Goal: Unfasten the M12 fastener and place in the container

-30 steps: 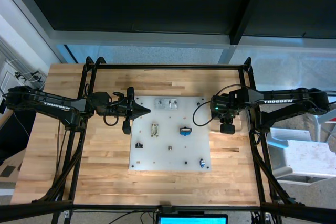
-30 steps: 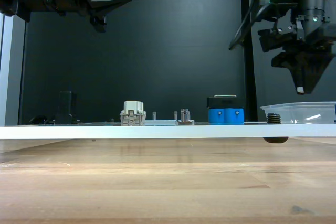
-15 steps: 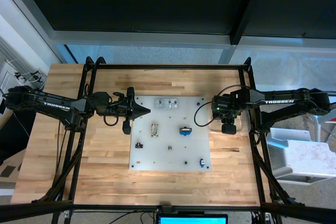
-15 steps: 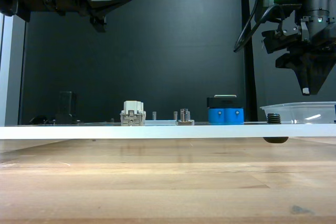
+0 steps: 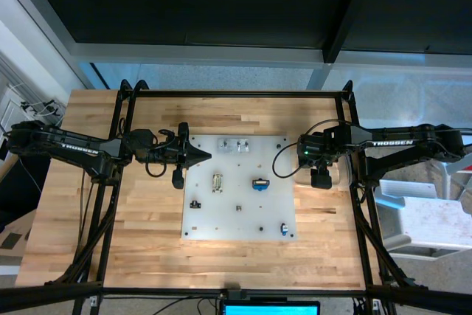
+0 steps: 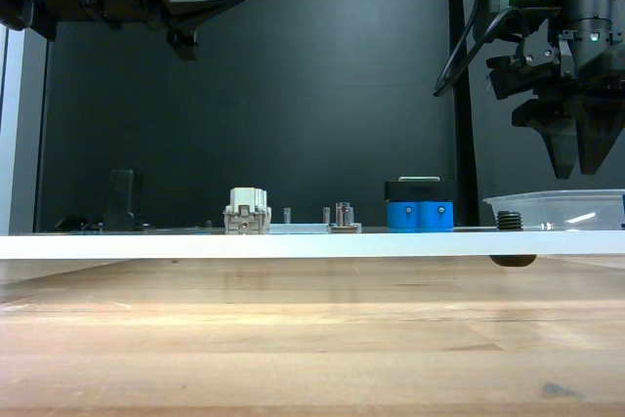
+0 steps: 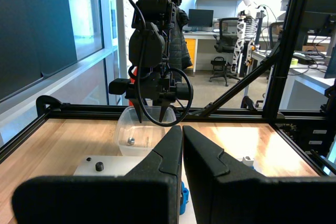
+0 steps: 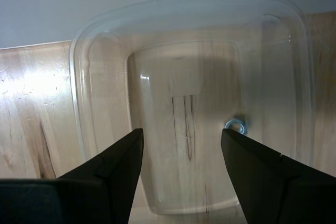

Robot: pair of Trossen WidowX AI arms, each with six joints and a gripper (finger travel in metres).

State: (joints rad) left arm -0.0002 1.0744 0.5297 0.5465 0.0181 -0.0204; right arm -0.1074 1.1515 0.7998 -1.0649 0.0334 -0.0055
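The right gripper [image 8: 181, 182] points straight down over the container [image 8: 79, 77]. Its two fingers [image 8: 107, 174] are spread wide apart and hold nothing. In the low view the right gripper [image 6: 576, 169] hangs with its fingertips just above the container's [image 6: 557, 204] rim, not touching it.

Below the open fingers, the M12 nut [image 8: 237, 126], a small silver ring, lies flat on the container's clear floor. It is apart from both fingers, under the gap between them and nearer one finger than the other. The left wrist view agrees: the M12 nut [image 7: 130, 141] rests inside the container [image 7: 124, 129], on its floor, beneath the hanging fingertips and a little to one side of them.

The black ribbed stud [image 6: 507, 220] stands bare on the white board [image 5: 221, 215], its ribs showing, with no nut on top. The low view sets it in front of the container. From above, the right gripper [image 5: 319, 175] sits just past the board's right edge, over the wooden table [image 5: 147, 256], and covers most of the container.

A blue-and-black piece [image 6: 420, 207] stands on the board nearer its middle.

The left gripper [image 5: 203, 156] is held high at the board's far left edge, pointing inward and well apart from the container. Its fingers are pressed together on nothing [image 7: 182, 127].
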